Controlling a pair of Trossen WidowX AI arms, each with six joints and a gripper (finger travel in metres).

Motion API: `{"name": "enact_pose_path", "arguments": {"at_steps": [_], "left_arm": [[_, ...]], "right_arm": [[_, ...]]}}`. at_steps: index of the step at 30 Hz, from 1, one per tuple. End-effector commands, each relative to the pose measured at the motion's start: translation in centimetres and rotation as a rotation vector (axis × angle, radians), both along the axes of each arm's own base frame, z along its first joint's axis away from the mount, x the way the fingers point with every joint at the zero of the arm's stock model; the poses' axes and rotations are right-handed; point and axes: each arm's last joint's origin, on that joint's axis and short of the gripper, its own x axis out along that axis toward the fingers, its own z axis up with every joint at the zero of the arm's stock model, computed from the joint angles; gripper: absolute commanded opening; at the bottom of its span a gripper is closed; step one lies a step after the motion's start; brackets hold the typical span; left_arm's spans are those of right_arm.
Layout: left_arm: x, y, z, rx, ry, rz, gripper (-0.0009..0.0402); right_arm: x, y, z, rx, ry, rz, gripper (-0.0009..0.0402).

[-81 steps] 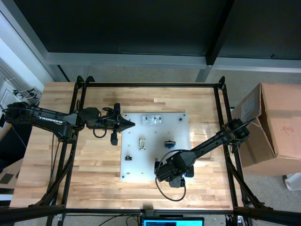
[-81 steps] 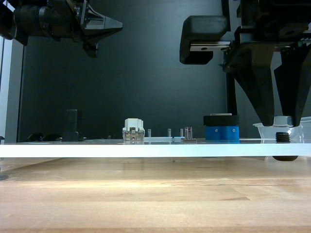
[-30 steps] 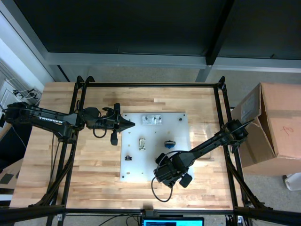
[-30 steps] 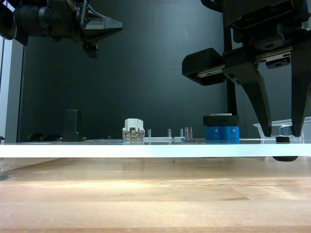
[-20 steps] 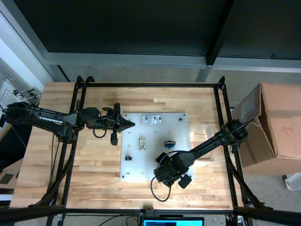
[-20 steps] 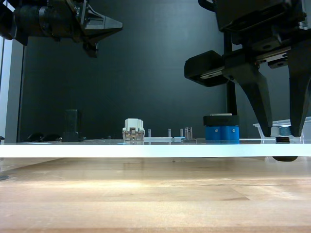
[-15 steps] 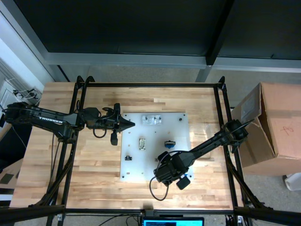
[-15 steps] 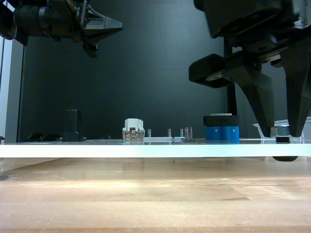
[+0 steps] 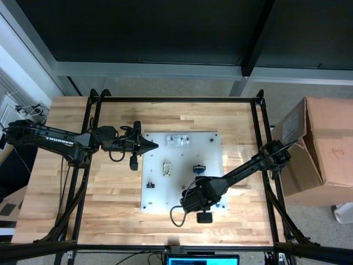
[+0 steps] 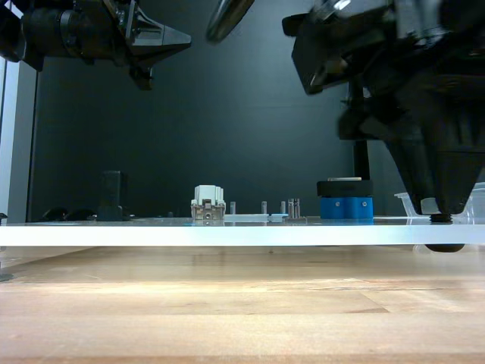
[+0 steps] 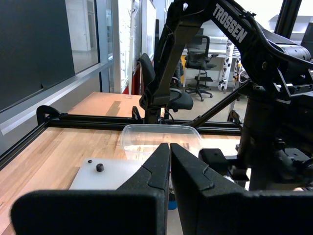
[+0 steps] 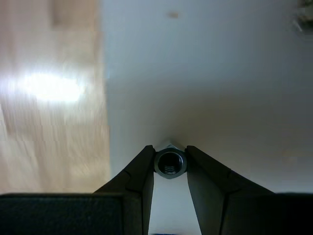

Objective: Pick the M12 nut and place it on its threads and fasten

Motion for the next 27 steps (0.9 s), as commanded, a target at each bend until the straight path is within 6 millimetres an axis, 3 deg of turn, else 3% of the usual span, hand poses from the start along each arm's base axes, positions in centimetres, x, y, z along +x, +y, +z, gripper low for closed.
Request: {"name": "enact_pose_path", "arguments": {"at_steps": [1,5,8,21,27], "left_arm": [[0.0,0.0,0.0,0.0,0.0,0.0,0.0],[0.0,0.0,0.0,0.0,0.0,0.0,0.0],[0.0,0.0,0.0,0.0,0.0,0.0,0.0],[0.0,0.0,0.02,0.0,-0.001,0.0,0.0],[0.0,0.0,0.02,0.0,-0.001,0.0,0.0]], "right_arm": [[0.02,0.03,0.03,0.024,0.014,-0.26,0.0004],[0.01,0.05,0.1,0.052,0.032,-0.596,0.0004],[0.1,0.08,0.09,0.068,0.033,-0.701,0.0004],[0.04,0.21,0.1,0.068,0.031,-0.711,0.0006],[0.0,0.25,0.09,0.067,0.034,-0.706,0.0044]]}}
